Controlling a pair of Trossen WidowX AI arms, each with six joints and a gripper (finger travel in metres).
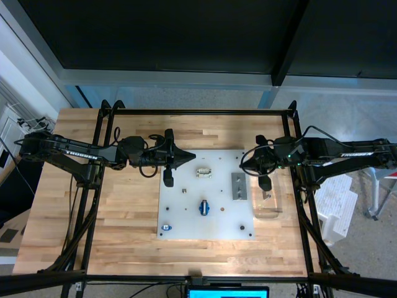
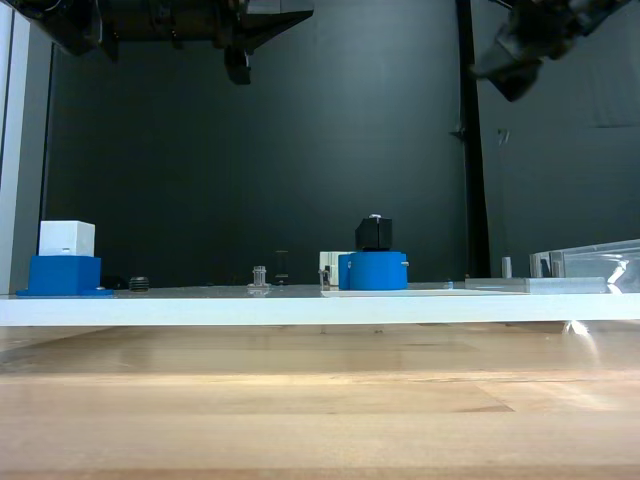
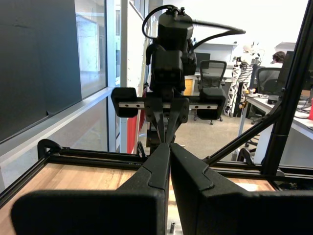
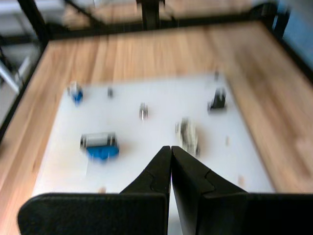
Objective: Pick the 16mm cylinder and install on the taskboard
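Observation:
The white taskboard (image 1: 186, 214) lies mid-table and carries a grey block (image 1: 239, 185), a blue fitting (image 1: 204, 208) and a beige connector (image 1: 202, 172). A tiny grey piece (image 1: 266, 196) lies in the clear tray; it may be the 16mm cylinder, but I cannot tell for sure. My right gripper (image 1: 243, 164) hovers high over the board's right edge, shut, with nothing showing between its fingers (image 4: 156, 169). Above the board's left edge hangs my left gripper (image 1: 191, 156), also shut and empty. In the right wrist view the taskboard (image 4: 146, 142) is blurred.
A clear plastic tray (image 1: 273, 214) sits just right of the board, under the right arm. A small blue and white part (image 1: 165, 228) stands at the board's near left corner. A black frame (image 1: 198, 112) rings the wooden table. Both arms ride well above the board (image 2: 300, 305).

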